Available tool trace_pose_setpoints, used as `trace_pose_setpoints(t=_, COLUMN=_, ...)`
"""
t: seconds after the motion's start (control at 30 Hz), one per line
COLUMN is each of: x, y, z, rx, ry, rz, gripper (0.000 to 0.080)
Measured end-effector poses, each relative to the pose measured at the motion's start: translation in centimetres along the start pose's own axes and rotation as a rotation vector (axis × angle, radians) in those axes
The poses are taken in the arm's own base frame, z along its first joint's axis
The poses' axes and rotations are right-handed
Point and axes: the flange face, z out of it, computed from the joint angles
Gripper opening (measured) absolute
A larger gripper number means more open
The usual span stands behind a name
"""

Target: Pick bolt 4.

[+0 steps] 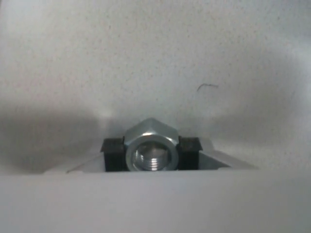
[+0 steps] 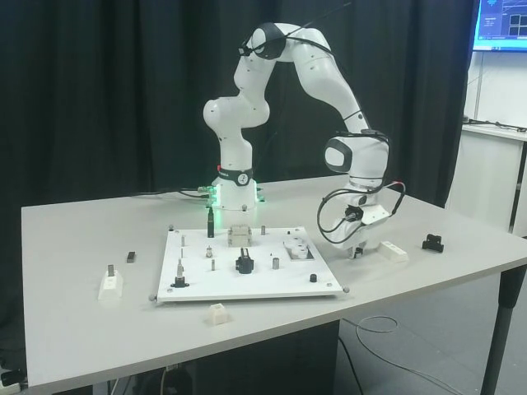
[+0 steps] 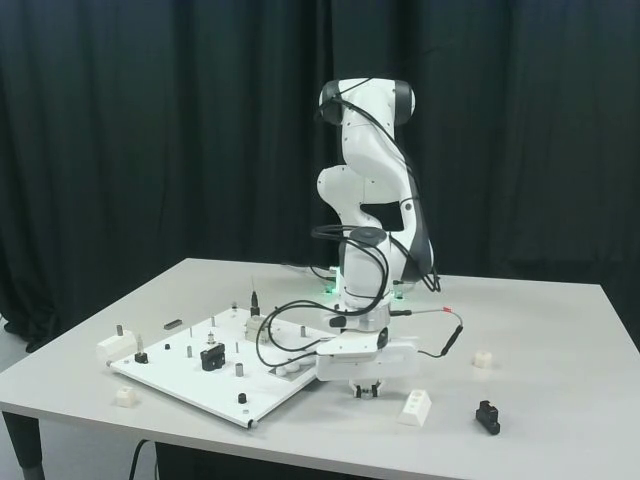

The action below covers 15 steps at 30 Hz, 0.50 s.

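the wrist view shows the gripper clamped on a grey metal hex piece, its two black fingertips pressed against opposite flats. the piece faces the camera end-on, with a threaded bore open in its middle, so it reads as a nut or a bolt head; any shank it may have is out of sight, and whether this is bolt 4 cannot be told. its lower edge is cut off by a pale blurred band that fills the bottom of that picture, and the fingers' own lengths are hidden behind the same band. behind the piece lies the grey table, with a fine dark hair-like mark on it. in the first room view the white arm bends down to the table just beside the right edge of the white board, and the gripper sits low next to a small white block; the held piece is too small to make out there. a black clip-like part lies farther off. in the second room view the gripper hangs close to the table beside the board, its fingertips mostly masked by the hand's body and a loop of black cable; the items standing on the board are too small to name.
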Motion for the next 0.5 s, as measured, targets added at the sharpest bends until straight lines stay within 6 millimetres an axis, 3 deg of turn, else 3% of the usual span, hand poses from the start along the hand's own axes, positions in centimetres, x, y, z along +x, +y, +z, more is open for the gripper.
trace_pose_setpoints(t=0.03, x=0.1, y=0.0, z=-0.1, rx=0.001, ry=0.001, rz=0.002, gripper=0.0332)
trace_pose_setpoints(t=0.07, x=0.1, y=0.0, z=-0.2, rx=0.003, ry=0.002, rz=0.003, gripper=0.0226)
trace_pose_setpoints(t=0.5, x=0.7, y=-0.5, z=-2.3, rx=0.002, ry=-0.008, rz=0.007, gripper=0.0226)
